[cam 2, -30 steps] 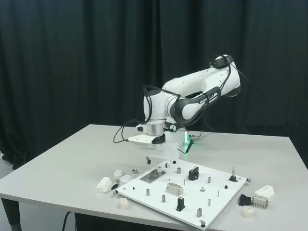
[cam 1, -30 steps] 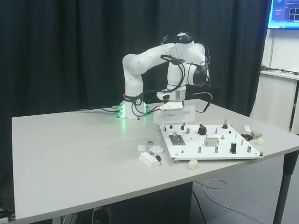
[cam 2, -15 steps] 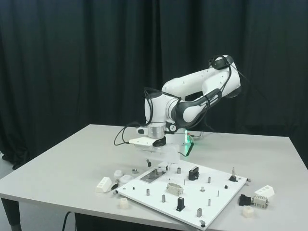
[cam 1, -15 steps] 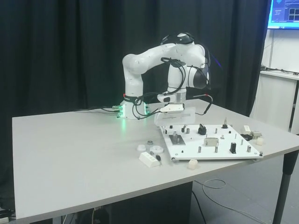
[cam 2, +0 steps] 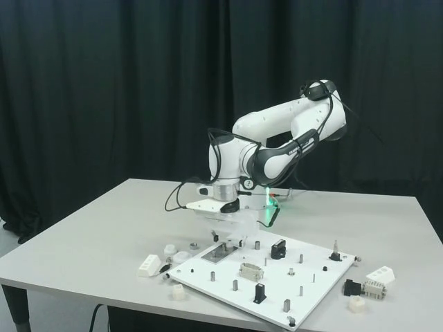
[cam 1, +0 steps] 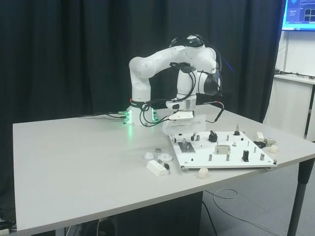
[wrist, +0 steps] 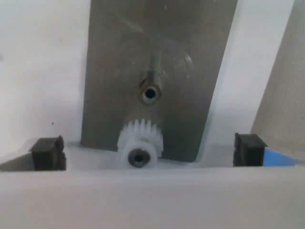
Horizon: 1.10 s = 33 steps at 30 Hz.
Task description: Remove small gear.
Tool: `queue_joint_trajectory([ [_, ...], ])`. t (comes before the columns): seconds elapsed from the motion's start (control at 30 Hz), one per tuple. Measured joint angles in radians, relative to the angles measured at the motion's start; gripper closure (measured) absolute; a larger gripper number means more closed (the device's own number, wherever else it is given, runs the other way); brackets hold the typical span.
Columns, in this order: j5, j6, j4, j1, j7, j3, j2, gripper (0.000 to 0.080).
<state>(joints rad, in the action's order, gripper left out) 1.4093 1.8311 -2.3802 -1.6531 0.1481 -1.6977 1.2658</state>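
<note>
In the wrist view a small white gear sits on a peg at the edge of a grey metal plate. A bare hollow peg stands on the same plate beside it. My gripper is open, its black fingertips far apart on either side of the gear and not touching it. In the room views the gripper hangs low over the grey plate on the white board. The gear itself is too small to make out there.
The board carries several pegs and black parts. Left of it on the table lie two white gears, a white block and a white cube. Connector pieces lie off its right side.
The arm has come down and moved over the board's near-left part, bringing the open gripper low above the grey plate. Nothing on the table has moved.
</note>
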Motion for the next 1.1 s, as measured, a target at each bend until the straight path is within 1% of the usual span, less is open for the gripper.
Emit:
queue_joint_trajectory([
  [0.1,0.002,0.001,0.0,0.0,0.001,-0.003,0.0,0.0003],
  [0.13,0.003,0.001,0.0,0.0,0.002,-0.003,0.0,0.0132],
  [0.27,0.007,0.003,0.0,0.0,0.002,-0.007,0.0,0.0132],
  [0.3,0.009,0.003,0.0,-0.001,0.003,-0.008,0.0,0.0296],
  [0.47,0.014,0.005,0.0,-0.001,0.003,-0.011,0.0,0.0296],
  [0.5,0.015,0.005,0.0,-0.001,0.004,-0.011,0.0,0.047],
  [0.8,0.02,0.005,0.0,0.0,0.006,-0.012,0.0,0.047],
  [0.83,0.02,0.005,0.0,0.0,0.007,-0.012,-0.001,0.0603],
  [1.1,0.02,0.005,0.0,0.0,0.016,-0.011,-0.001,0.0603],
])
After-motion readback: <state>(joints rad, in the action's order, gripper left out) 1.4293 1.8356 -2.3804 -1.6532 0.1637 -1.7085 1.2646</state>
